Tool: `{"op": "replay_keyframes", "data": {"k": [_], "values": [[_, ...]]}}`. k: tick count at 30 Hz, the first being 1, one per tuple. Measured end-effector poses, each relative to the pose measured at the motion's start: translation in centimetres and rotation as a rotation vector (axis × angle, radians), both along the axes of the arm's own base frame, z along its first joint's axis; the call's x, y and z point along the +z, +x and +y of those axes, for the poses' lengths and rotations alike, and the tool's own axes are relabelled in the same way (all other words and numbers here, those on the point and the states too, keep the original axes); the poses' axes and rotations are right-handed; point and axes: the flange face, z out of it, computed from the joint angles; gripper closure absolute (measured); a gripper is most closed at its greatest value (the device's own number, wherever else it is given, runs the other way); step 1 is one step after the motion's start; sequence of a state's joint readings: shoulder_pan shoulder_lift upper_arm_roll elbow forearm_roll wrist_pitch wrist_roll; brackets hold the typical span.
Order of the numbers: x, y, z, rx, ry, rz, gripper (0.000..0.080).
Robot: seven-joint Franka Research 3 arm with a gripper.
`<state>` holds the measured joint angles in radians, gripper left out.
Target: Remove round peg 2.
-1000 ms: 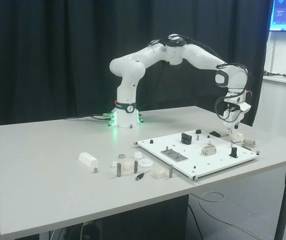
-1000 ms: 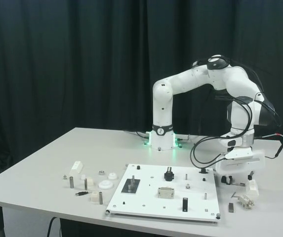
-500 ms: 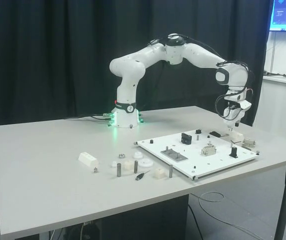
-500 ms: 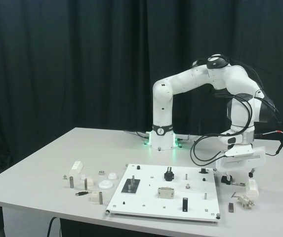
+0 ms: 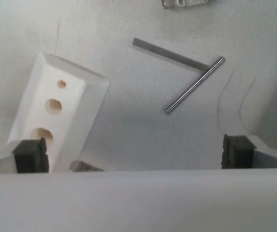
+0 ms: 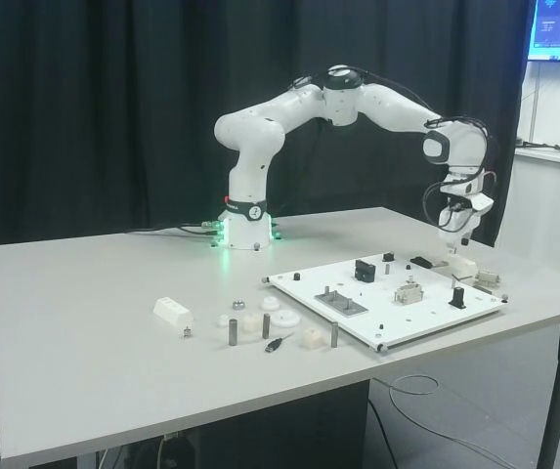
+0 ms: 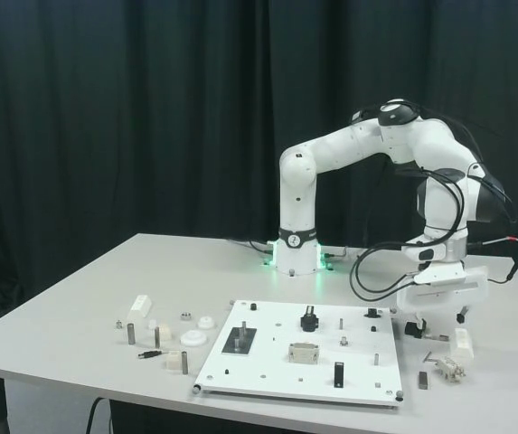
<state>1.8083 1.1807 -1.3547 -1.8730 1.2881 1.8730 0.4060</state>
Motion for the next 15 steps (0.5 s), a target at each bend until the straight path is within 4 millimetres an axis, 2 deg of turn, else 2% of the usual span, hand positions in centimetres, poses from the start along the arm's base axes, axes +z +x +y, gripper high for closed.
{"op": "replay_keyframes", "data": {"k": [15], "values": [[1.1,0.9,-0.7,-0.125,0.012,-0.014,0.0003]]}}
